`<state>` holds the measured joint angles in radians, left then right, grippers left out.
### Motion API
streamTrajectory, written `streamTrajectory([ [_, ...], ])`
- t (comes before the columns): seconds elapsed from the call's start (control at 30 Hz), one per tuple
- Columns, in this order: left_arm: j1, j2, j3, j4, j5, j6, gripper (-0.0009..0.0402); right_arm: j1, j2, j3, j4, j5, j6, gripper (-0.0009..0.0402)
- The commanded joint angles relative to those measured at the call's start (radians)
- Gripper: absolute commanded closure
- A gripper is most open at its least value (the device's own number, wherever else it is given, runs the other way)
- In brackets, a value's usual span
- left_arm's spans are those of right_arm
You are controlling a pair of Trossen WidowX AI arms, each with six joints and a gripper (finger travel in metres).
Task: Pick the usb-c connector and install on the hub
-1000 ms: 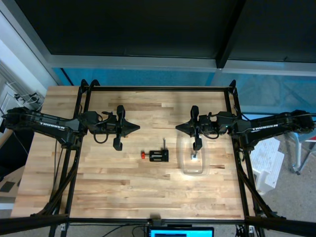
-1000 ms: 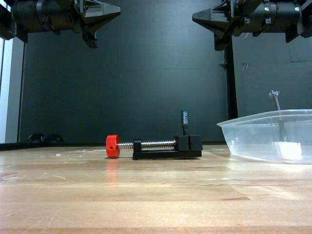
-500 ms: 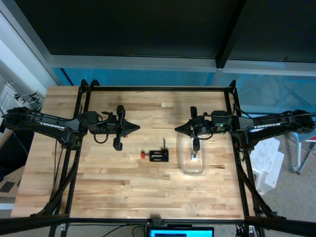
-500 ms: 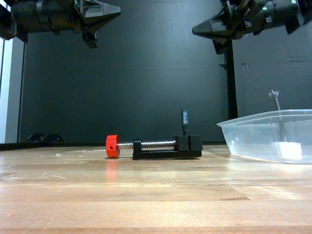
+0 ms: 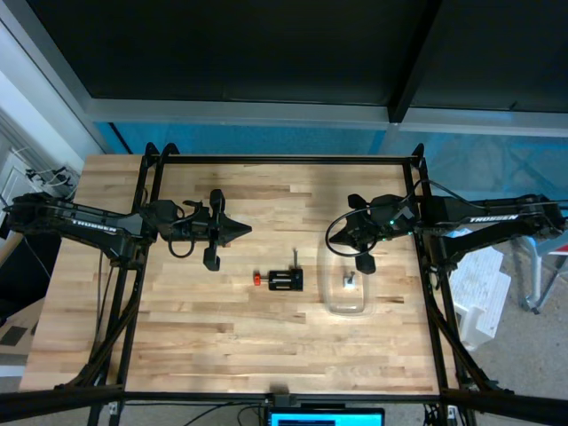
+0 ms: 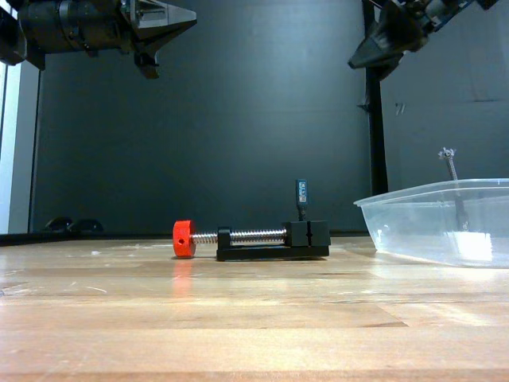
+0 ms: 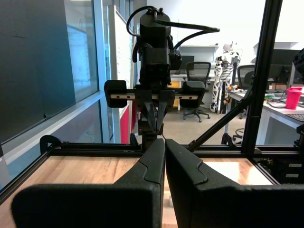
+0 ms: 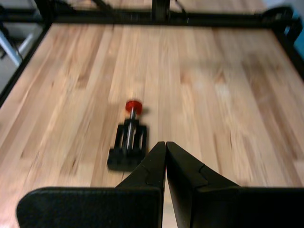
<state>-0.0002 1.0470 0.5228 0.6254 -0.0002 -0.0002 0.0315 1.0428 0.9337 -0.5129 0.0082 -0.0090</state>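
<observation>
While the right gripper [image 8: 166, 143], fingers pressed together, has tipped down over the tub [image 5: 325, 298] right of the vise [image 5: 284, 280], the usb-c connector [image 5: 350, 282] lies free inside it. The left gripper [image 7: 165, 140], likewise pressed together, stays high left of the vise; pickup hasn't begun.

Light butcher-block bench [image 5: 222, 346] with a black metal frame [image 5: 284, 160] running round its edges. Past the bench's far edge there's a strip of bluish floor [image 5: 266, 139], then a pale grey beam [image 5: 240, 109] and a big dark panel [image 5: 222, 44] above it. Off the right edge you get grey floor [image 5: 532, 373] and some white papers [image 5: 479, 297]. A blue-lit screen [image 5: 326, 417] sits at the near edge. From table height the backdrop [image 6: 238, 103] is just flat dark grey. The left wrist view shows a bright office: glass partitions [image 7: 47, 61], black swivel chairs [image 7: 199, 78], and a white desk [image 7: 278, 110] with a red tub [image 7: 294, 97] on it.
</observation>
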Motion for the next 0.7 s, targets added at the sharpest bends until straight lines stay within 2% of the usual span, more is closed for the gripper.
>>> streamTrajectory([
  [0.03,0.000,0.000,0.000,0.000,0.000,0.000,0.0393,0.003,0.001,0.032,-0.115,0.001,0.001,0.0393],
  [0.4,0.000,0.000,0.000,0.000,0.000,0.000,0.0393,0.024,0.001,0.089,-0.446,0.000,0.032,0.0393],
  [0.7,0.000,0.000,0.000,0.000,0.000,0.000,0.0393,0.121,0.019,0.088,-0.557,0.005,0.094,0.0393],
])
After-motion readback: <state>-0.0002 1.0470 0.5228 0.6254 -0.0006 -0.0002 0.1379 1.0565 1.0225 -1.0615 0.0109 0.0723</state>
